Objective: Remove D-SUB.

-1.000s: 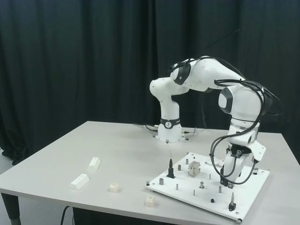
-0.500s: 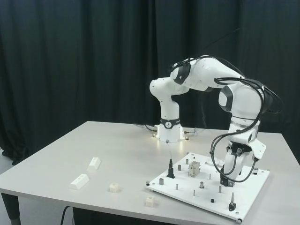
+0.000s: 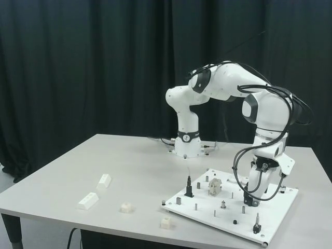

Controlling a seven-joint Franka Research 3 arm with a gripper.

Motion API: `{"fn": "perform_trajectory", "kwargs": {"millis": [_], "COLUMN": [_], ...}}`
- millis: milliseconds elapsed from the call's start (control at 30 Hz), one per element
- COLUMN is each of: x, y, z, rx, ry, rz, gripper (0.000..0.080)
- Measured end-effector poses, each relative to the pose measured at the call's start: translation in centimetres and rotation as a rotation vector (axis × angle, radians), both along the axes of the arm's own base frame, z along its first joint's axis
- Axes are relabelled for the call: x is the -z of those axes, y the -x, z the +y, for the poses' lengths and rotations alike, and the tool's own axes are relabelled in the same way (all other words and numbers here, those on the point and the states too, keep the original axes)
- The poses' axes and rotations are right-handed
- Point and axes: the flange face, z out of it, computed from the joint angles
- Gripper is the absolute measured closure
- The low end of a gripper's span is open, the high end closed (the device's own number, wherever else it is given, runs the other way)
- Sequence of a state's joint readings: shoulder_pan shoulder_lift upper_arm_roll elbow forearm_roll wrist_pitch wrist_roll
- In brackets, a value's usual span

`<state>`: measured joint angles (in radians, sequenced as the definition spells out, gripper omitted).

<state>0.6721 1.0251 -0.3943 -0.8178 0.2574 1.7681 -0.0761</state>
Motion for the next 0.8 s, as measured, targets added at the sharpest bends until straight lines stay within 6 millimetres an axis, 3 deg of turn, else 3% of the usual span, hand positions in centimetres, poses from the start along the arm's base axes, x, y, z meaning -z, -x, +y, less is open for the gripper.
{"fn": "perform_trajectory", "kwargs": {"millis": [800], "x": [-0.36], "y": [-0.16], "z": [-0.15], "rx": [0.002], "ry": [0.003], "rz": [-0.009], "gripper": [0.0003]}}
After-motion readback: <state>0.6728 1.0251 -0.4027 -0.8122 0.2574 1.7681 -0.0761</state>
